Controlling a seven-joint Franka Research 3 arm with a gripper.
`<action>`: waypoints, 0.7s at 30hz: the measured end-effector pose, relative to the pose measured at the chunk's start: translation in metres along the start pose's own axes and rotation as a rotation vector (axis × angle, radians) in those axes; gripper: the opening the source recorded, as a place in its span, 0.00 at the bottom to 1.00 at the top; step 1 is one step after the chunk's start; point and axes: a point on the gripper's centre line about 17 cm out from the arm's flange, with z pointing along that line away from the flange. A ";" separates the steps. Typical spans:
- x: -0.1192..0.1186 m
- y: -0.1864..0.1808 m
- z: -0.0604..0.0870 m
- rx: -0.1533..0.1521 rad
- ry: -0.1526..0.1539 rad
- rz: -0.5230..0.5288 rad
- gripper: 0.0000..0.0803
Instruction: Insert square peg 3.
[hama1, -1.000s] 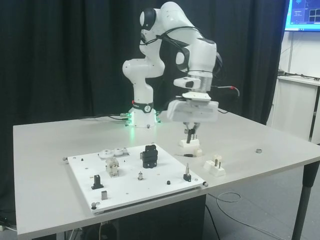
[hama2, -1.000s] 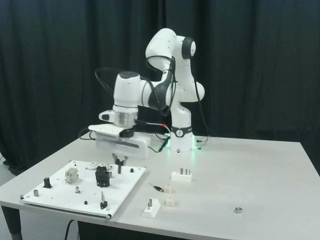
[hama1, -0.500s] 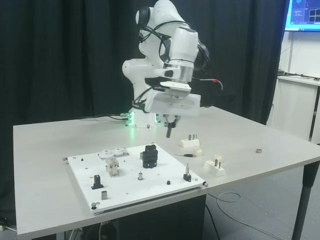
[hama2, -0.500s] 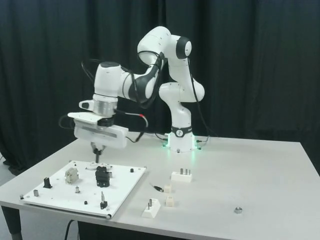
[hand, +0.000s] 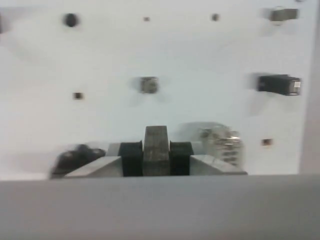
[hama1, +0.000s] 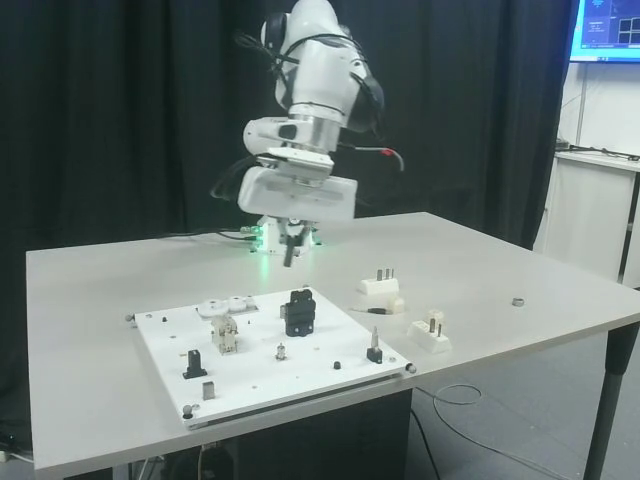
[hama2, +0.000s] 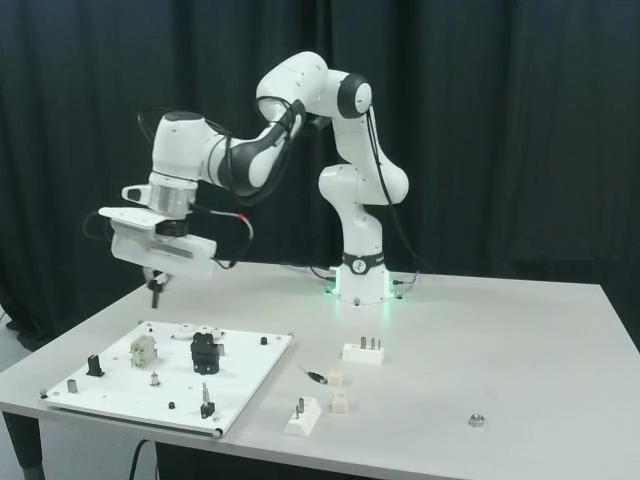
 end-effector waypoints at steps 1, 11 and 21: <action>-0.001 0.006 0.000 -0.001 0.001 -0.004 0.14; -0.018 0.060 0.006 0.004 0.015 -0.045 0.14; -0.043 0.104 0.023 0.029 0.031 -0.087 0.14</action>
